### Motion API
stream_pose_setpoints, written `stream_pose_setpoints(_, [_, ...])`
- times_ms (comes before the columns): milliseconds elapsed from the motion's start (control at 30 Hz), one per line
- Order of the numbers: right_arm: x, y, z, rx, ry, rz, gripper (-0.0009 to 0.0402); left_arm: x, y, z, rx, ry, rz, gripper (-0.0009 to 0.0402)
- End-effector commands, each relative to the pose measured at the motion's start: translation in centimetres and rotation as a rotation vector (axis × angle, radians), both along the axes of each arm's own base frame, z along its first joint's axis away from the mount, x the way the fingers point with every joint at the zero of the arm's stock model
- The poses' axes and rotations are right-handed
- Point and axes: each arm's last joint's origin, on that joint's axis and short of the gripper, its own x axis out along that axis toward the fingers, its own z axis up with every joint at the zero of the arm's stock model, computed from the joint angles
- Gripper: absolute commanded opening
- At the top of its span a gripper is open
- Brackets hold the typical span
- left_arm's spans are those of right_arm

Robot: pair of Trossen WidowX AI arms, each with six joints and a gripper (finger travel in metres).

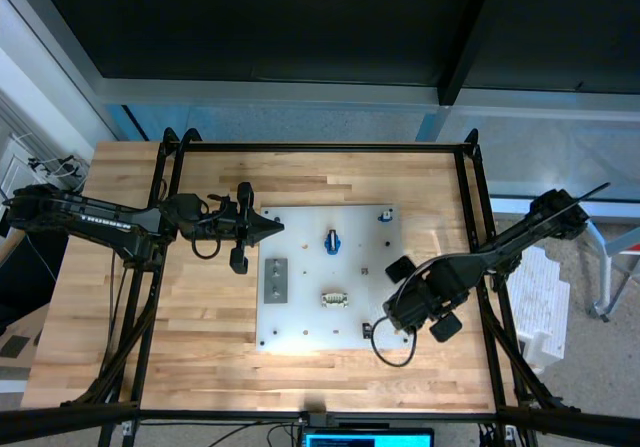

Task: Pick the 16mm bar and install on taskboard

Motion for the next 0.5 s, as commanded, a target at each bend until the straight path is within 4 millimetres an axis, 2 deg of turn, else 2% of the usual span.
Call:
stream_pose_setpoints(33, [0.6, 0.8, -0.3, -0.007, 0.002, 0.107, 0.0, 0.0, 0.0, 0.0, 0.0, 0.0, 0.0, 0.0])
stream_pose_setpoints(500, [1.1, 3.4, -1.6, -0.037, 0.006, 0.565, 0.0, 0.0, 0.0, 0.0, 0.0, 0.0, 0.0, 0.0])
